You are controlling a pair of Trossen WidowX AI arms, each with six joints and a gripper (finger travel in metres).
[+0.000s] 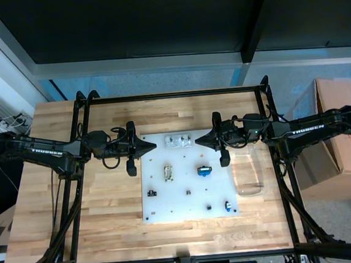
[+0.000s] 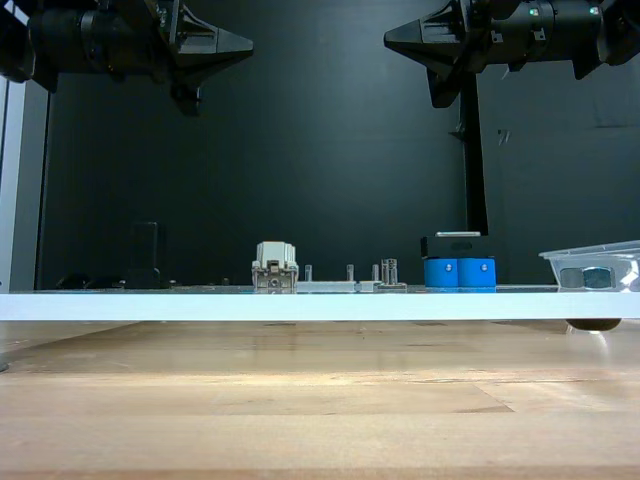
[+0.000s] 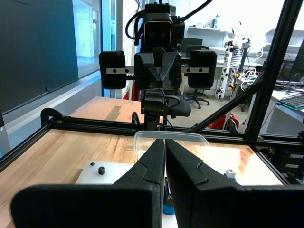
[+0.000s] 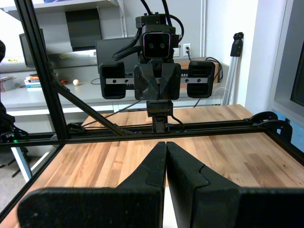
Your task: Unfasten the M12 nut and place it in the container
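The small silver nut (image 1: 229,206) sits on its stud near the white board's (image 1: 170,206) near right edge. In the low view the nut (image 2: 585,277) shows in front of the clear container (image 2: 600,255). Seen from above, the container (image 1: 248,173) beside the board's right edge holds nothing. My left gripper (image 1: 154,146) hovers shut, high over the board's far left edge, pointing right. Facing it, my right gripper (image 1: 197,142) hovers shut over the board's far middle. Both fingers pairs are pressed together with nothing between them, as the left gripper (image 3: 165,141) and right gripper (image 4: 166,142) wrist views show.
The board carries a grey connector (image 1: 167,173), a blue block (image 1: 204,170), a clear part at its far edge (image 1: 178,142) and small posts (image 1: 187,192). A black frame (image 1: 172,96) rings the wooden table. A cardboard box (image 1: 348,135) stands off the right.
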